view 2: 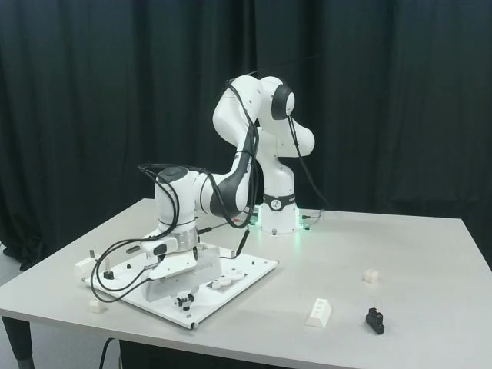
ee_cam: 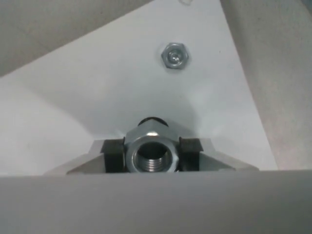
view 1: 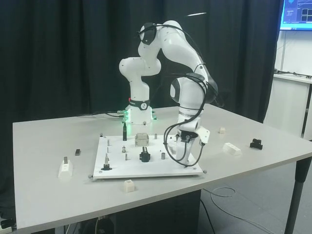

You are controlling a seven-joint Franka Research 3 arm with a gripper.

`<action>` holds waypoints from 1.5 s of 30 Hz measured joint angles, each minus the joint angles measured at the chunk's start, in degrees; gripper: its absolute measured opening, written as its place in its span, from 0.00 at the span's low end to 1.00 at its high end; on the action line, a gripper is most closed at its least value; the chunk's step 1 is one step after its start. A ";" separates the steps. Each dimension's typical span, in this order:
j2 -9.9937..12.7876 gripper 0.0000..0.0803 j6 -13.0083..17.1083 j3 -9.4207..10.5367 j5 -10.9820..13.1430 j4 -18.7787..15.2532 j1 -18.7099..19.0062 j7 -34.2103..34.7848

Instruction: Insert bolt 4.

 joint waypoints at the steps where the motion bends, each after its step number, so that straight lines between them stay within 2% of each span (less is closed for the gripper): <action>1: 0.00 0.28 0.00 0.00 0.01 0.00 0.00 0.54; 21: -0.03 0.28 -0.24 -0.02 0.48 -0.01 0.01 16.83; 45: -0.06 0.28 -0.39 -0.07 1.29 -0.04 0.05 42.70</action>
